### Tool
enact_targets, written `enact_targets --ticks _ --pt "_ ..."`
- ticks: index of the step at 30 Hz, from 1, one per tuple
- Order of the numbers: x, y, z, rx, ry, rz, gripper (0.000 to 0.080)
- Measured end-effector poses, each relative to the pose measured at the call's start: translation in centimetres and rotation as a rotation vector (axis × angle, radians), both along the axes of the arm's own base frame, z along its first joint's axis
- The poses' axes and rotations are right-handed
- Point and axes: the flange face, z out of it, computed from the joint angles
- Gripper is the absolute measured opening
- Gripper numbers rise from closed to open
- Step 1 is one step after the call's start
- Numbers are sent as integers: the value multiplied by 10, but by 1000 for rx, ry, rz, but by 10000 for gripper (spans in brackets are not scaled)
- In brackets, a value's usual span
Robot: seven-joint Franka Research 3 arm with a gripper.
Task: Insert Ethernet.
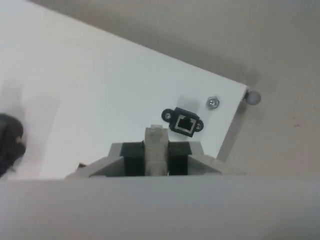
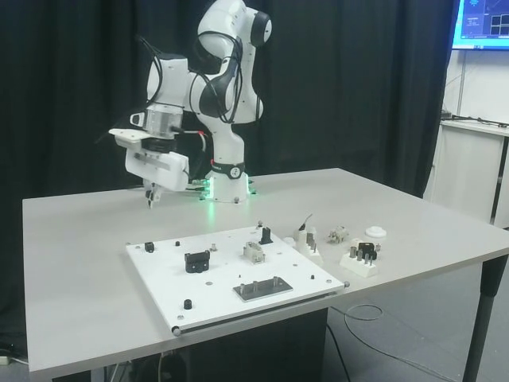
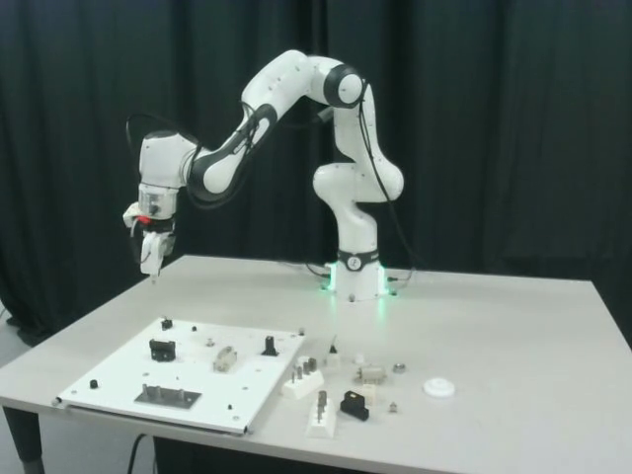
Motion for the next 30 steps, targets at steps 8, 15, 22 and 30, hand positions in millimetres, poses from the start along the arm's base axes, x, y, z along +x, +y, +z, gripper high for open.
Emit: enact_targets --ticks 8,15,22,30 --pt "-8 -9 -11 15 -4 -99 94" --pt "-16 -18 -23 46 -18 -168 94" --pt "-22 -25 -31 69 -39 -228 94" --pt "-26 -29 -35 82 -54 -289 94"
